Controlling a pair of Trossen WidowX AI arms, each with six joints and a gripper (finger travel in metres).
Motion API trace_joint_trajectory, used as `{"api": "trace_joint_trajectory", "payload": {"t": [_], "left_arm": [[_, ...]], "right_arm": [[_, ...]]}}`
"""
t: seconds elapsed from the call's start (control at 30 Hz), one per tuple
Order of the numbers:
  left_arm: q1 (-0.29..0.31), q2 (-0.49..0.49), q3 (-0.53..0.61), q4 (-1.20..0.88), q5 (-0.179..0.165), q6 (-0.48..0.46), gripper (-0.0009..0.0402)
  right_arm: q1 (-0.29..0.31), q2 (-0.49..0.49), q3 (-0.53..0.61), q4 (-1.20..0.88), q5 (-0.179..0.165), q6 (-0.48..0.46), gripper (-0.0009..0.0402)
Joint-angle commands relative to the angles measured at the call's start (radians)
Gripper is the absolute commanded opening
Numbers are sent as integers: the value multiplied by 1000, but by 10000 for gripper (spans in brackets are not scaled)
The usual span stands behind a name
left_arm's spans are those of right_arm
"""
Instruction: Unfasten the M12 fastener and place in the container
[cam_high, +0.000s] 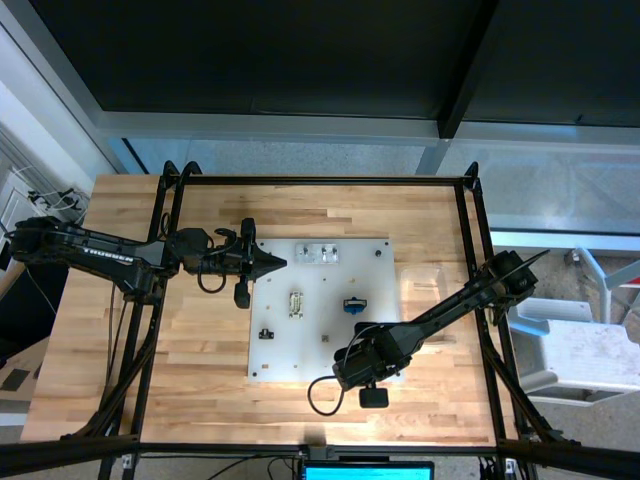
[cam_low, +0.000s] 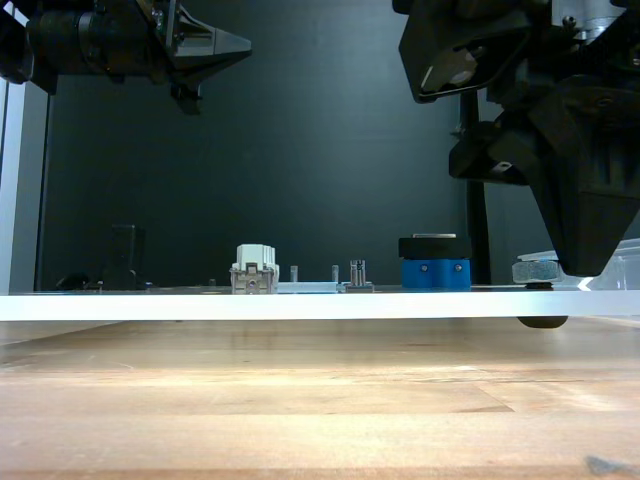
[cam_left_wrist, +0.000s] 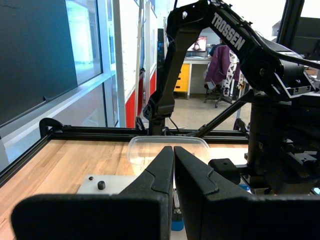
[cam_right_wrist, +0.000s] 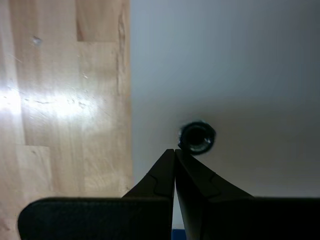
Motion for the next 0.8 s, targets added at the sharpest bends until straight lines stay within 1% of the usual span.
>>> {"api": "trace_joint_trajectory", "payload": {"t": [0.03,0.23,0.27,0.3,0.33,0.37,0.4,0.43,0.53,0.63,0.67,0.7,0.73,0.8], "left_arm": [[0,0,0,0,0,0,0],[0,0,0,0,0,0,0],[0,0,0,0,0,0,0],[0,0,0,0,0,0,0],[0,0,0,0,0,0,0],[0,0,0,0,0,0,0],[0,0,0,0,0,0,0],[0,0,0,1,0,0,0],[0,0,0,0,0,0,0],[0,0,0,0,0,0,0],[0,0,0,1,0,0,0],[0,0,0,1,0,0,0],[0,0,0,1,0,0,0],[0,0,0,0,0,0,0]], "right_arm": [[-1,0,0,0,12,2,0],[-2,-1,0,-10,22,-9,0],[-3,-2,0,-21,50,-19,0],[-3,-5,0,-46,122,-5,0],[-3,-11,0,-76,203,21,0],[-3,-16,1,-106,259,33,0],[-3,-22,1,-130,291,35,0],[-3,-28,1,-146,307,35,0],[-3,-43,1,-162,304,36,0],[-3,-54,1,-164,292,39,0],[-3,-58,1,-163,273,43,0],[-3,-60,3,-163,245,47,0],[-3,-63,6,-163,206,48,0],[-3,-64,17,-162,114,49,0]]}}
